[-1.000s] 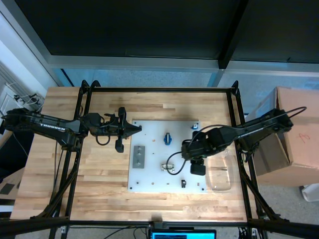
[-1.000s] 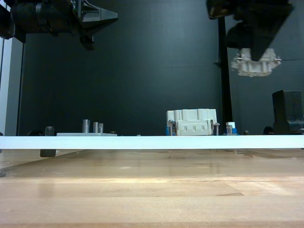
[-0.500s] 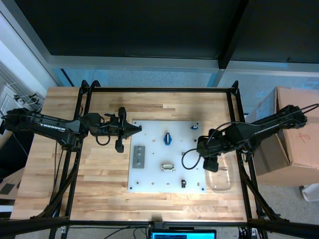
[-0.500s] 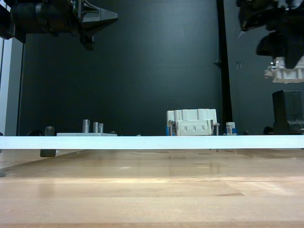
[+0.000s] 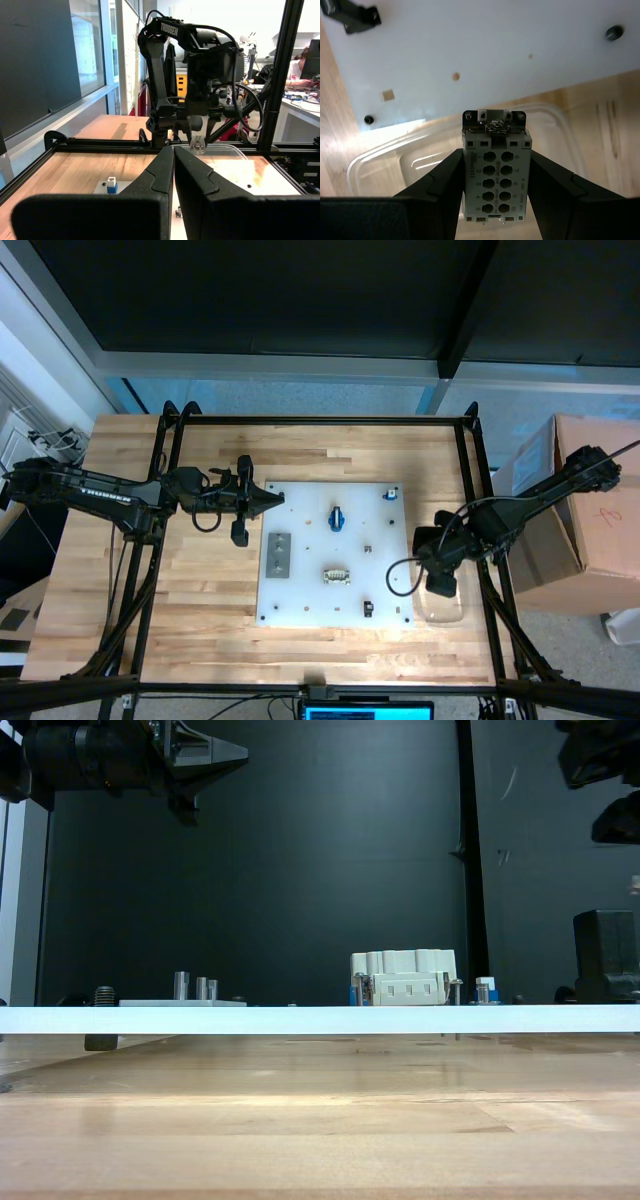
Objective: Remove the HAN10E connector from the taskboard and place in the container
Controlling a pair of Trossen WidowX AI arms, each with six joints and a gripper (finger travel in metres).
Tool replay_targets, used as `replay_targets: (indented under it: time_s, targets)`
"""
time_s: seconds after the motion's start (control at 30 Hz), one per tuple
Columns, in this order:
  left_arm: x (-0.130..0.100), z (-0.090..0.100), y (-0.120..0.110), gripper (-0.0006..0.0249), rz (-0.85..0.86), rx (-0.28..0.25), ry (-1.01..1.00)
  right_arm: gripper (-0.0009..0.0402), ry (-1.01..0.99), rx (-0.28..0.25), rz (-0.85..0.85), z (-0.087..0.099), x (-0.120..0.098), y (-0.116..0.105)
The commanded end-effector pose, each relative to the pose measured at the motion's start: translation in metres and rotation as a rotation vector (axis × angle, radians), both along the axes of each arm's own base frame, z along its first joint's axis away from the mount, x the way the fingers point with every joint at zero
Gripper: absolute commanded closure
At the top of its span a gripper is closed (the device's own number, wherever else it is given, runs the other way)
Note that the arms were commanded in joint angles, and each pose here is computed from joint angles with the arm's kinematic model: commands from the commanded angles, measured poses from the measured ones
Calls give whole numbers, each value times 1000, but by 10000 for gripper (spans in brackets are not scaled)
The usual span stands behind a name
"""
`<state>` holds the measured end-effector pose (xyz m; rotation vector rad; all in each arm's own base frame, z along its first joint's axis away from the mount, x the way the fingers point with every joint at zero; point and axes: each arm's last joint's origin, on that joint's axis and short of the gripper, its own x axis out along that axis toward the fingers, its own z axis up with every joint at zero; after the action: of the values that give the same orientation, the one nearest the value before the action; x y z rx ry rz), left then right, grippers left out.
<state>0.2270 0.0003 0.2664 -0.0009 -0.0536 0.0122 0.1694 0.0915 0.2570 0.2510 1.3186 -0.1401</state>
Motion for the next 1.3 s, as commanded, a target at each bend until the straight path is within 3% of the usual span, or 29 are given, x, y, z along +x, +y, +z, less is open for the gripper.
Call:
replay_targets:
  time_s: [0.03,0.73,1.3]
  targets:
    - [0,0,0,243,0,0,0,368,16,0,3,-4,-5,6]
    - [0,0,0,243,0,0,0,368,107,-14,-38,-34,-36,29]
    - [0,0,0,243,0,0,0,368,87,22,-62,-50,-36,31]
